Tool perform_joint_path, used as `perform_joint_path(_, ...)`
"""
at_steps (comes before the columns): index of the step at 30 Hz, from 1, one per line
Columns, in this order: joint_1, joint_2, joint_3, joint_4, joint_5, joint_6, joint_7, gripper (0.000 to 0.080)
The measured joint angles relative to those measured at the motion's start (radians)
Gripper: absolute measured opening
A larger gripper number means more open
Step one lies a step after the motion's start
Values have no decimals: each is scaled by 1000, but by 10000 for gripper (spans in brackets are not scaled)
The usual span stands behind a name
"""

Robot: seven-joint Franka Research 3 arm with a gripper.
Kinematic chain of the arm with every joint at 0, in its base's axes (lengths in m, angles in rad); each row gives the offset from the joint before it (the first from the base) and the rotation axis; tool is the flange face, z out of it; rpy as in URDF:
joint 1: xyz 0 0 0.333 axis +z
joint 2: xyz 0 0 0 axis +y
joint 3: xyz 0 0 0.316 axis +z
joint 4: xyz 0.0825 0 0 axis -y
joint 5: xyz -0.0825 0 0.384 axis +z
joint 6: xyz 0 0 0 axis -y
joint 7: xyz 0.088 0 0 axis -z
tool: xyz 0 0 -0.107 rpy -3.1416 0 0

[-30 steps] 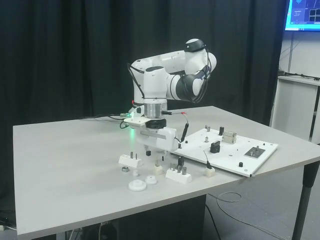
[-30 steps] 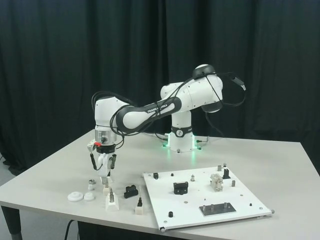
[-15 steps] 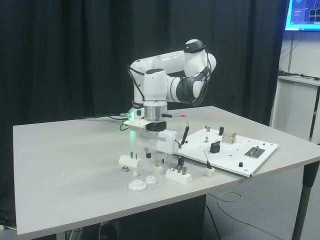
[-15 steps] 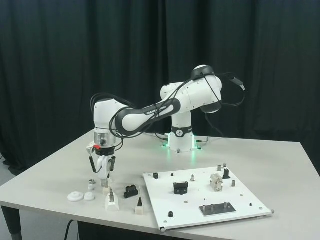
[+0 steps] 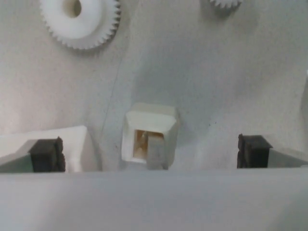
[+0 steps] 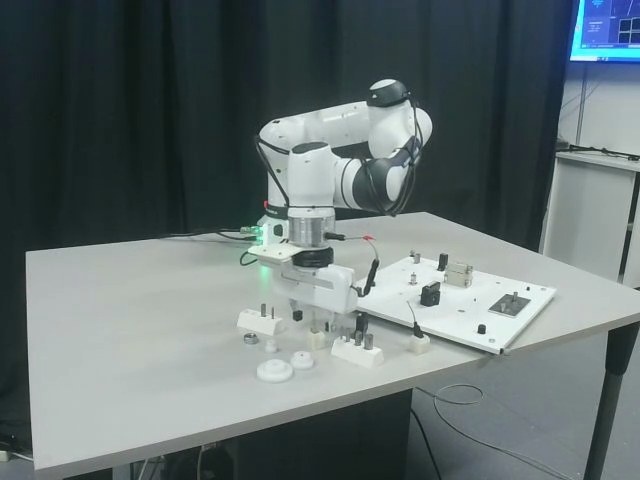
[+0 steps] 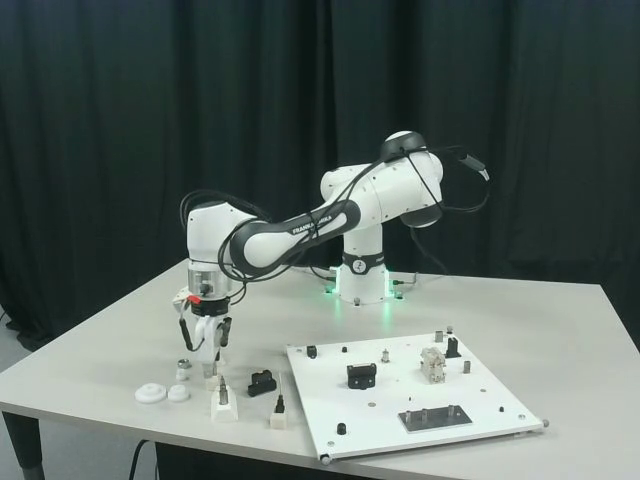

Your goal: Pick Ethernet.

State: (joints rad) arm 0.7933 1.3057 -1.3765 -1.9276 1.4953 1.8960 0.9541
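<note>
**Pincer lowered over the Ethernet plug**

Lowered since a second ago, the pincer has come down beside the small parts at the surface's front edge; the Ethernet plug, a small white block with an open socket, sits on the grey surface between the two black fingertips, clear of both; the pincer is released, spread wide, with nothing in its grip.

In the wrist view a white holder lies just beside the plug, close to one fingertip; a large white gear lies well apart on the bare surface; a second, smaller gear shows only at the frame's edge.

From the first room view the pincer hangs low among the parts; a white block with pins stands to one side, another holder to the other; both gears lie nearer the front edge; the white board with its fixtures lies further along; green light glows at the arm's base.
</note>
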Motion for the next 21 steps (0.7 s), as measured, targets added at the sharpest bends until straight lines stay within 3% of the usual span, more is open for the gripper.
perform_joint_path(13,-2,1,4,3,-3,4,-34,800)
perform_joint_path(14,-2,1,4,3,-3,6,-41,690)
perform_joint_path(19,-3,2,4,3,-3,12,-49,690)
perform_joint_path(20,-3,3,4,3,-3,13,-49,520)
perform_joint_path(21,-3,4,4,3,-3,13,-49,520)
